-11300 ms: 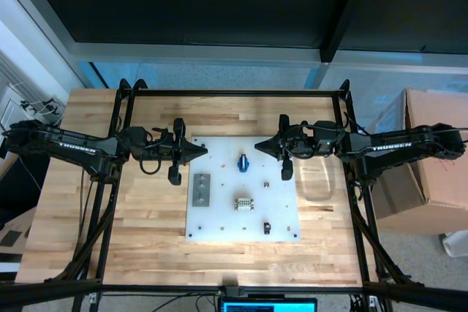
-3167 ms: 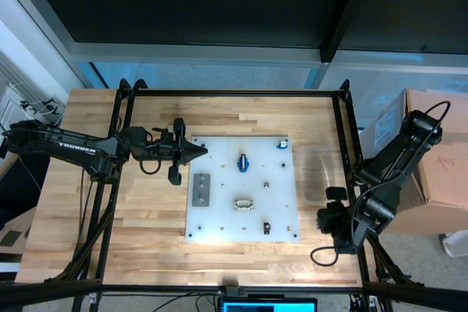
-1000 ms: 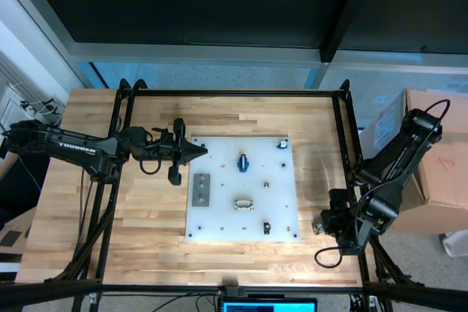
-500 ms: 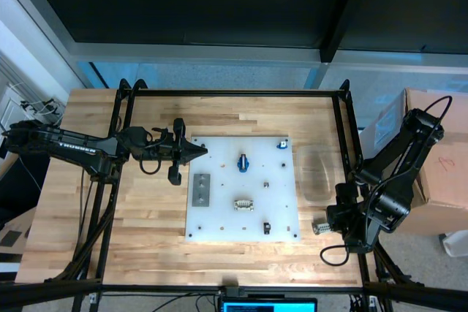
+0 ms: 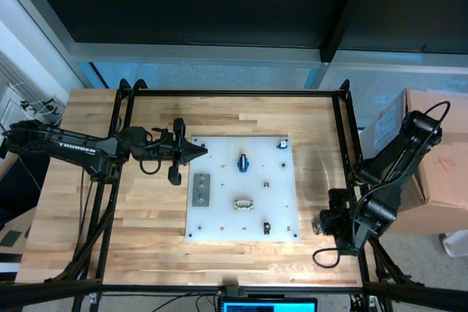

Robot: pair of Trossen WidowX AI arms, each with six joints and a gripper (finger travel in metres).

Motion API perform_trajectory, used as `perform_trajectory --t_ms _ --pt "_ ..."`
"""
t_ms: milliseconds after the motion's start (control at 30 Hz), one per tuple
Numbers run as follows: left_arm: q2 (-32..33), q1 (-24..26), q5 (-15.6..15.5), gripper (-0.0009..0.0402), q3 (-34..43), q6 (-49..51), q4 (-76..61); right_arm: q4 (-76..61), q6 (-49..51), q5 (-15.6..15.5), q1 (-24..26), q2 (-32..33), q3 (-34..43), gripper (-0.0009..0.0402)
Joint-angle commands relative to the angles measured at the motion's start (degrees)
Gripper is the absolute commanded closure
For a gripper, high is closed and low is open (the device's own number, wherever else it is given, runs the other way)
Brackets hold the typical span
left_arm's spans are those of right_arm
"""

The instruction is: Remove the HAN10E connector from the taskboard and place in the container

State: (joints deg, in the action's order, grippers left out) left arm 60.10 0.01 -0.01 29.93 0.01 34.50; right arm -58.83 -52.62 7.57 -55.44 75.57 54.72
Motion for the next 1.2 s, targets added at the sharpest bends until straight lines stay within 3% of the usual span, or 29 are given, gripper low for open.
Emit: perform_trajectory --t_ms 33,367,800,1000,1200 --pt "0.02 0.00 0.00 0.0393 0.02 -0.02 0.02 5.42 0.96 -0.26 0.15 0.59 -4.07 0.0129" --pt "0.02 0.00 0.00 0.0393 0.02 -0.02 0.02 15.15 2.21 -0.70 0.33 1.18 -11.67 0.0130" --pt "0.02 -0.02 0.00 0.0393 0.02 -0.02 0.00 19.56 3.65 -0.70 0.33 3.72 -15.47 0.0133" --pt "0.02 -0.02 0.00 0.0393 0.02 -0.02 0.02 19.50 3.63 -0.70 0.35 3.72 -15.61 0.0177" --pt "0.02 -0.02 0.00 0.0393 0.02 -0.02 0.02 19.47 3.58 -1.27 0.44 3.54 -15.45 0.0256"
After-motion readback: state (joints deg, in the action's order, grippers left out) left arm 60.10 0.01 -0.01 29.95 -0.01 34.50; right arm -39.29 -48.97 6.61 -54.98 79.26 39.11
